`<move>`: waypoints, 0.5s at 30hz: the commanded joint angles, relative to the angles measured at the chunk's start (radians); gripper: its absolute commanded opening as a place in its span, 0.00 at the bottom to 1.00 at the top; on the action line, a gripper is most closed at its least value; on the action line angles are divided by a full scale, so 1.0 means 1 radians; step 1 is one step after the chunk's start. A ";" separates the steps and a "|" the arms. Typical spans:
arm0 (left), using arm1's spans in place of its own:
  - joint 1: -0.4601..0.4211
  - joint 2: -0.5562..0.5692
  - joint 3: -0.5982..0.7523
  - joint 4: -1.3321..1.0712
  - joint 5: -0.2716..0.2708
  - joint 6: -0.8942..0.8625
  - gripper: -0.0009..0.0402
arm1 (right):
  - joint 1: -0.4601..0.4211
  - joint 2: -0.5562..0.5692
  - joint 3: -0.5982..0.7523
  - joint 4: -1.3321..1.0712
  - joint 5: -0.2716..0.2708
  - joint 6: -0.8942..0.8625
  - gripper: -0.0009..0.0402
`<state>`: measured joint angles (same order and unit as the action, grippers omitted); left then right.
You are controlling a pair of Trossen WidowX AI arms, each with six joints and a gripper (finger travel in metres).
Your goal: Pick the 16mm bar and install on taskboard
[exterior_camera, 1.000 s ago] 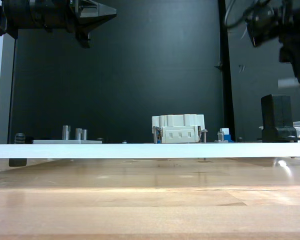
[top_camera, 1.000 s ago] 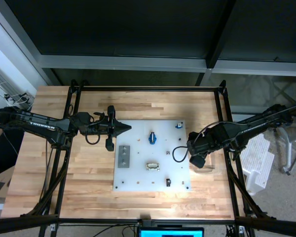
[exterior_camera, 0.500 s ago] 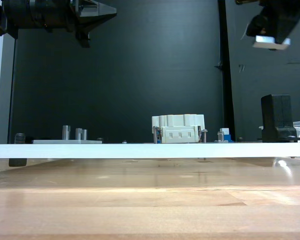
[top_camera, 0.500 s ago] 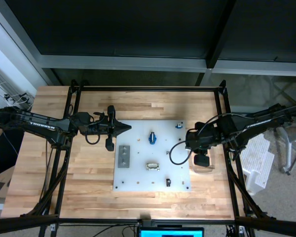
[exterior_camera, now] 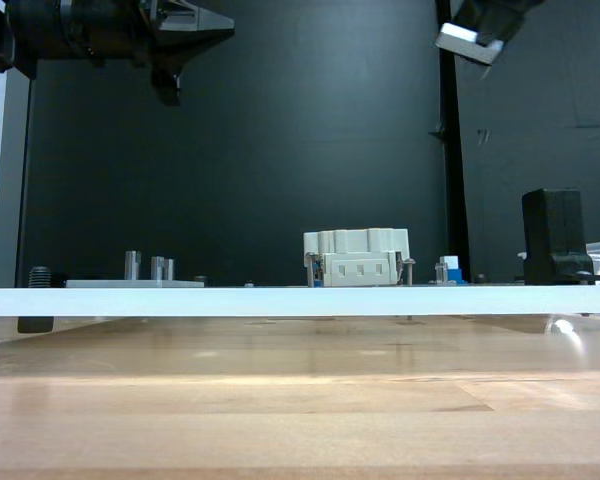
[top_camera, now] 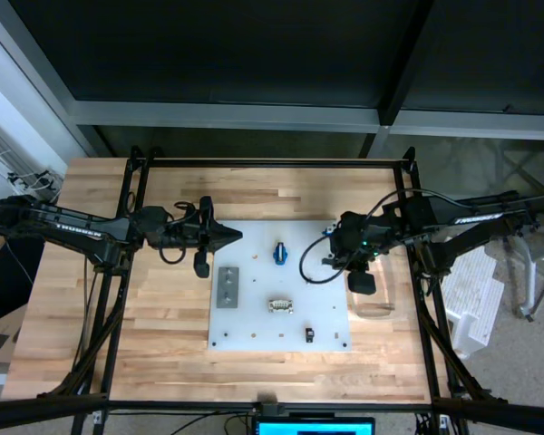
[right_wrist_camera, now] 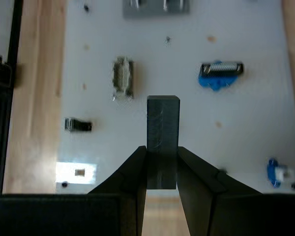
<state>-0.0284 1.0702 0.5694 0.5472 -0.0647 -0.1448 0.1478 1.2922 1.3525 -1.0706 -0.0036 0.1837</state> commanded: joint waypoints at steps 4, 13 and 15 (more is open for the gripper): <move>0.000 0.006 0.001 0.003 -0.019 -0.030 0.19 | -0.043 0.056 0.015 0.058 0.002 -0.046 0.05; 0.000 0.006 0.011 -0.030 -0.018 -0.029 0.36 | -0.081 0.171 0.113 0.135 0.003 -0.090 0.05; 0.000 0.007 0.031 -0.045 -0.011 -0.020 0.39 | -0.087 0.198 0.142 0.152 0.003 -0.099 0.05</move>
